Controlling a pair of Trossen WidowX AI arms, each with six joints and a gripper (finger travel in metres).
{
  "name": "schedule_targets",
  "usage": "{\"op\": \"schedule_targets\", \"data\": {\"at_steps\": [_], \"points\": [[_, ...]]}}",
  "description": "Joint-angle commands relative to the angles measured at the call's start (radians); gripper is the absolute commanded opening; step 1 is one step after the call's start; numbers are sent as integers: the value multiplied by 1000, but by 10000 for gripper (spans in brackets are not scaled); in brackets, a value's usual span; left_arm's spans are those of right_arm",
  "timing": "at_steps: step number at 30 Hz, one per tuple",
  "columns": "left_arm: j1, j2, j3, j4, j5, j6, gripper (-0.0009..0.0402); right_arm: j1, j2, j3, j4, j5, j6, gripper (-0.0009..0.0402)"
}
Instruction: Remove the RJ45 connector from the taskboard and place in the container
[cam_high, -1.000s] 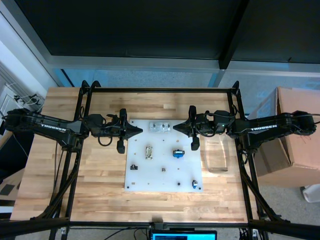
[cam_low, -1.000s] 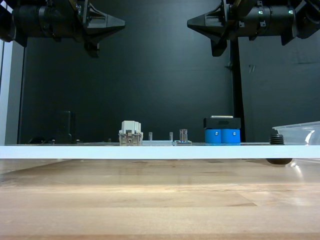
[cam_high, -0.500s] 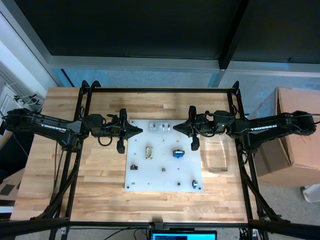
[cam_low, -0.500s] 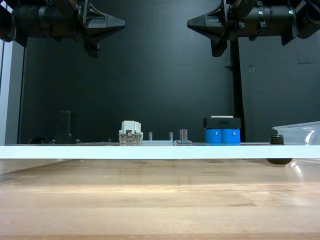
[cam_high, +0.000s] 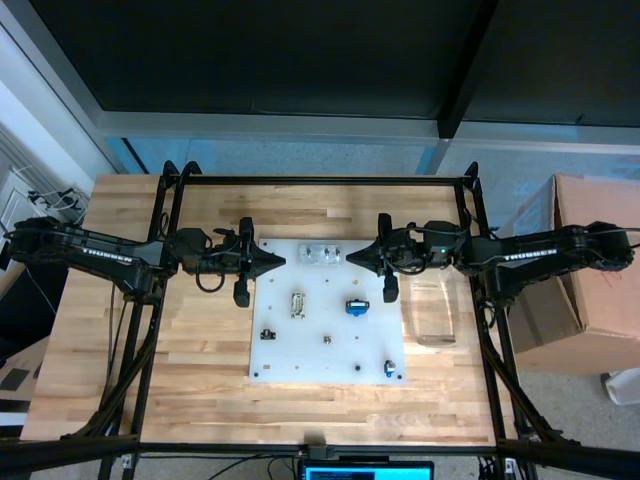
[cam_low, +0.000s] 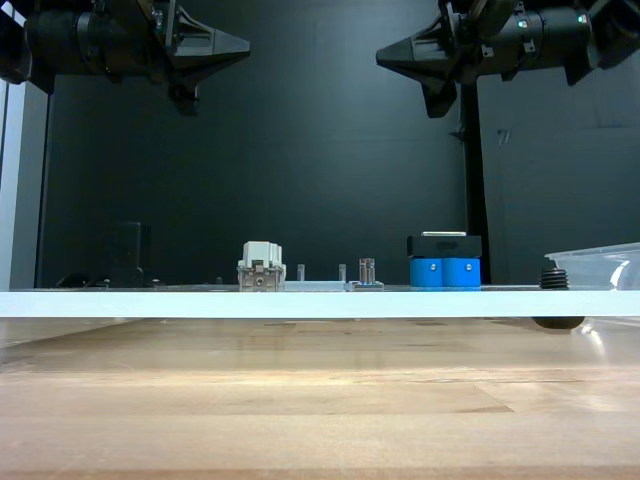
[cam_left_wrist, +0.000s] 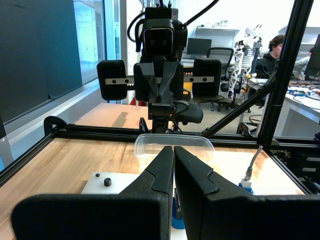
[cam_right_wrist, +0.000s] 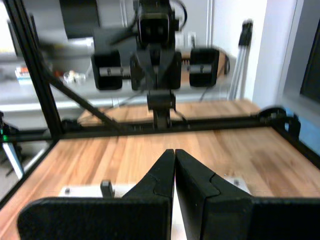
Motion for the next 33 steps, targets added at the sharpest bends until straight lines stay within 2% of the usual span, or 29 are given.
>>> {"op": "schedule_targets", "data": {"at_steps": [1, 5, 12, 16, 19, 23, 31, 33], "points": [[0, 0, 0, 0, 0, 0, 0, 11, -3, 51, -137, 2, -1, 0], [0, 0, 0, 0, 0, 0, 0, 42, -3, 108, -305, 6, -4, 0], [0, 0, 0, 0, 0, 0, 0, 143, -3, 199, -600, 80, -5, 0], [0, 0, 0, 0, 0, 0, 0, 202, -3, 245, -743, 89, 3, 0], [0, 0, 0, 0, 0, 0, 0, 259, -3, 278, -844, 134, 42, 0], [0, 0, 0, 0, 0, 0, 0, 319, -1, 324, -972, 141, 66, 0], [0, 0, 0, 0, 0, 0, 0, 433, -1, 391, -1179, 214, 155, 0], [0, 0, 0, 0, 0, 0, 0, 463, -1, 404, -1235, 214, 183, 0]]}}
